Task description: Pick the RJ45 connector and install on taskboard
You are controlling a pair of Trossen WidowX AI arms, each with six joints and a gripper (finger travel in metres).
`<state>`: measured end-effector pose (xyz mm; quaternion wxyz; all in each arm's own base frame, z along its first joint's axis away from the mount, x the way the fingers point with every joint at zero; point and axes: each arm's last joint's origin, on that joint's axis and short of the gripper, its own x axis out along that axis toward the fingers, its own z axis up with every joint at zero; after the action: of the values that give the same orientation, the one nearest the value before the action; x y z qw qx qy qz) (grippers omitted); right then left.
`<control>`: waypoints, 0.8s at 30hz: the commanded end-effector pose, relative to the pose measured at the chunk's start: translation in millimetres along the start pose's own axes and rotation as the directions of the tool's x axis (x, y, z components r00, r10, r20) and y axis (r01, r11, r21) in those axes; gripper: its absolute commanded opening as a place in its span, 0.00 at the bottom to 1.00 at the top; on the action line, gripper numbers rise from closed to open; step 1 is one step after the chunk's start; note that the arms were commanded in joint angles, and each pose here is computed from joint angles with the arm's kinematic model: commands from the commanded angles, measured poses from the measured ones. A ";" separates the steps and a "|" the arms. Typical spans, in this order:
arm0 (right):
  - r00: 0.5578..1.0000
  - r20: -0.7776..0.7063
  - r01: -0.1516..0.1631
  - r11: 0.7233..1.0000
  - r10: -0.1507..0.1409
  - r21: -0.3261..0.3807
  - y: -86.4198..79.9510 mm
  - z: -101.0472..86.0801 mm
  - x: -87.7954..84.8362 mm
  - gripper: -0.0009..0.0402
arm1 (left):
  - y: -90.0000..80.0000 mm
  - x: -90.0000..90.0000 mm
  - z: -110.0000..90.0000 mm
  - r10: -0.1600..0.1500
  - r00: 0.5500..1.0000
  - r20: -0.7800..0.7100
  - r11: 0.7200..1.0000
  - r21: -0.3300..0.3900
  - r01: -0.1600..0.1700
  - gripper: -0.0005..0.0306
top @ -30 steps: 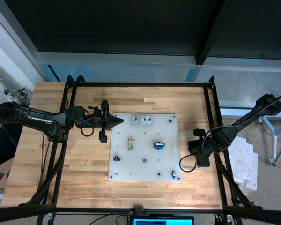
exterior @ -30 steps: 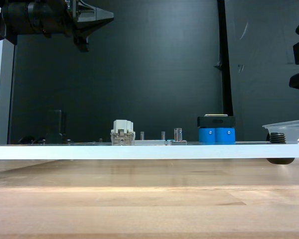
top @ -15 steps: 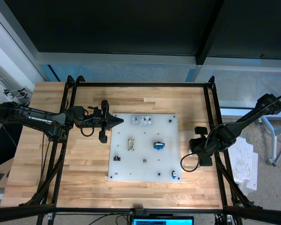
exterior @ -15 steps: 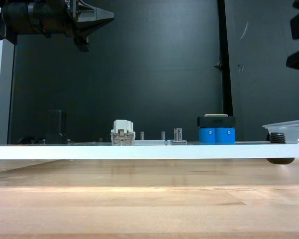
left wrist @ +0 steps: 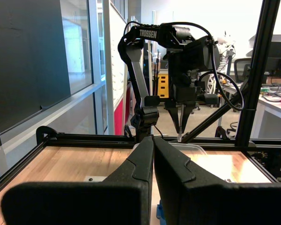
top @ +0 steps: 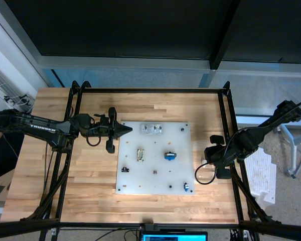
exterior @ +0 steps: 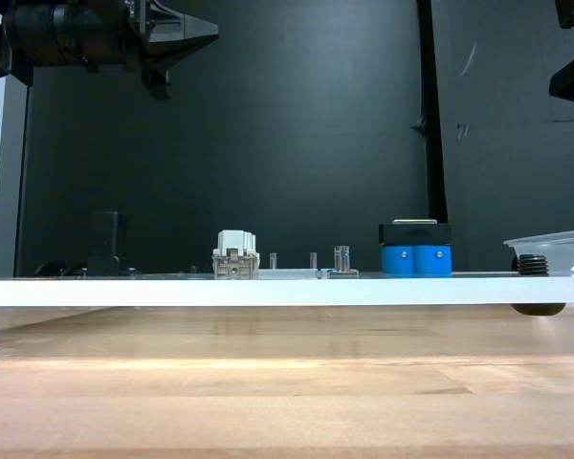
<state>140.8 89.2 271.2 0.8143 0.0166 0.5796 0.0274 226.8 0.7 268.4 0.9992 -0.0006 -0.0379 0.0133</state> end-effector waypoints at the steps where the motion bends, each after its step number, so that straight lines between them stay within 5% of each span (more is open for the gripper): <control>1: 1.000 0.002 -0.001 1.000 0.001 0.003 0.4 0.4 0.4 0.02 | 0.1 0.0 0.2 0.000 1.000 0.001 1.000 0.000 0.000 0.02; 24: 1.000 -0.002 -0.014 1.000 0.014 0.000 53.7 58.4 26.5 0.02 | 0.0 0.1 0.1 0.000 1.000 0.000 1.000 0.000 0.000 0.02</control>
<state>200.3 140.6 269.3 0.8140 0.0225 0.5796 0.0312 226.8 0.7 268.6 0.9992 -0.0006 -0.0380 0.0133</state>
